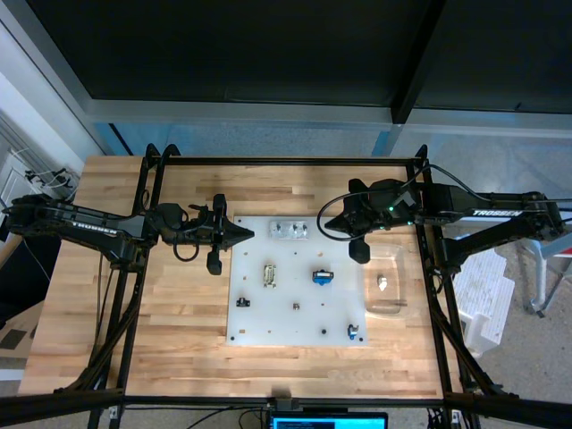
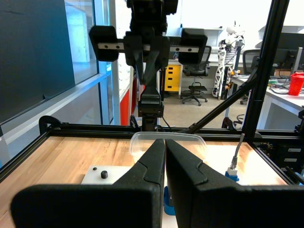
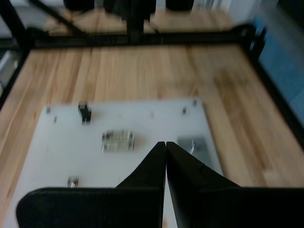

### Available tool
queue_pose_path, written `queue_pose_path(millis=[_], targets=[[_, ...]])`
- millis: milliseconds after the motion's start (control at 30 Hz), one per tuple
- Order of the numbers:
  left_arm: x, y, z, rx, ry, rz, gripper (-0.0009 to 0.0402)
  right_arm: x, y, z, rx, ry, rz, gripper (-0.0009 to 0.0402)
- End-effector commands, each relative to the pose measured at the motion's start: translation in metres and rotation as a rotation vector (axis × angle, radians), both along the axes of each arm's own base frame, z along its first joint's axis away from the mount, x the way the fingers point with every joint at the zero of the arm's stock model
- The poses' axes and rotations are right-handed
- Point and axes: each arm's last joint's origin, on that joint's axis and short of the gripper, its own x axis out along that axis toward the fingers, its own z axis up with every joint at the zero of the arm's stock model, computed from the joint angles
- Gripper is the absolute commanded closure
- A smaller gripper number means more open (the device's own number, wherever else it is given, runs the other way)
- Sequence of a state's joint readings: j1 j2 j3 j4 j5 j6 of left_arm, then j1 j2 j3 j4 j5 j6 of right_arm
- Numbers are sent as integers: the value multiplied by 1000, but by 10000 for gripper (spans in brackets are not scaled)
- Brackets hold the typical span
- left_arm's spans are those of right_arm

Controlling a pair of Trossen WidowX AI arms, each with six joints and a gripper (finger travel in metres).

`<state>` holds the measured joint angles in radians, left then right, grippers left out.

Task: Pick the RJ45 connector and install on taskboard

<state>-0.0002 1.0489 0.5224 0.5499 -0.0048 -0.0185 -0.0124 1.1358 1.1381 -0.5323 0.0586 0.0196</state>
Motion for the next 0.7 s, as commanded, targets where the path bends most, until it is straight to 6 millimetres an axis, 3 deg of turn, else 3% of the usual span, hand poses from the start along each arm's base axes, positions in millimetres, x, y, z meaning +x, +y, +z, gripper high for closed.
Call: queue_pose_path(millis=[33, 700], targets=[[0, 0, 0, 0, -1, 0, 393, 2, 0, -5, -1, -88, 0, 393], [0, 0, 0, 0, -1, 0, 393, -2, 0, -52, 29, -483, -10, 393]])
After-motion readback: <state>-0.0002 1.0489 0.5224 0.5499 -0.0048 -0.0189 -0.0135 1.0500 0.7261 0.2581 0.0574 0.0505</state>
